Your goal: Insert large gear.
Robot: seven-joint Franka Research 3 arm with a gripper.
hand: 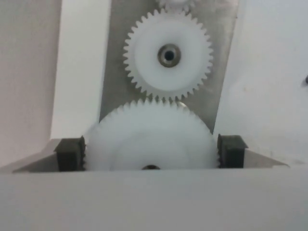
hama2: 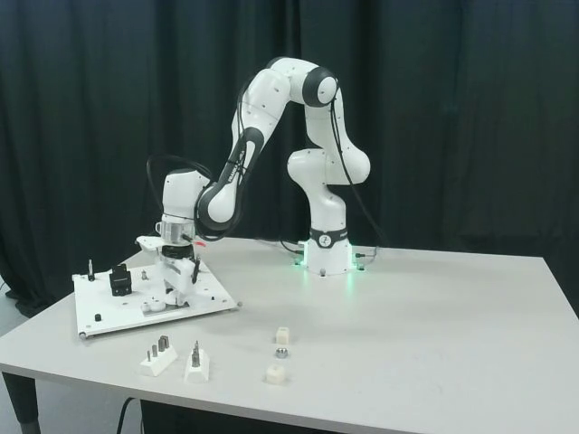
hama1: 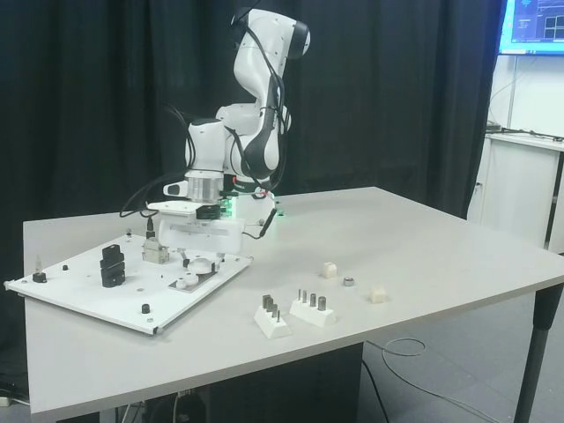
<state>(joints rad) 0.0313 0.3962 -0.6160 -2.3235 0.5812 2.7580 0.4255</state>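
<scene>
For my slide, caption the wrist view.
Tool grips the large white toothed gear beside the smaller white gear on the grey metal plate.

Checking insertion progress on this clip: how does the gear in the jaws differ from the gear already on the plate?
The held gear is larger and clamped between the black pads; the mounted gear is smaller, free of the gripper, seated on its pin. The held gear's hub is half hidden. Both are white and toothed.
</scene>
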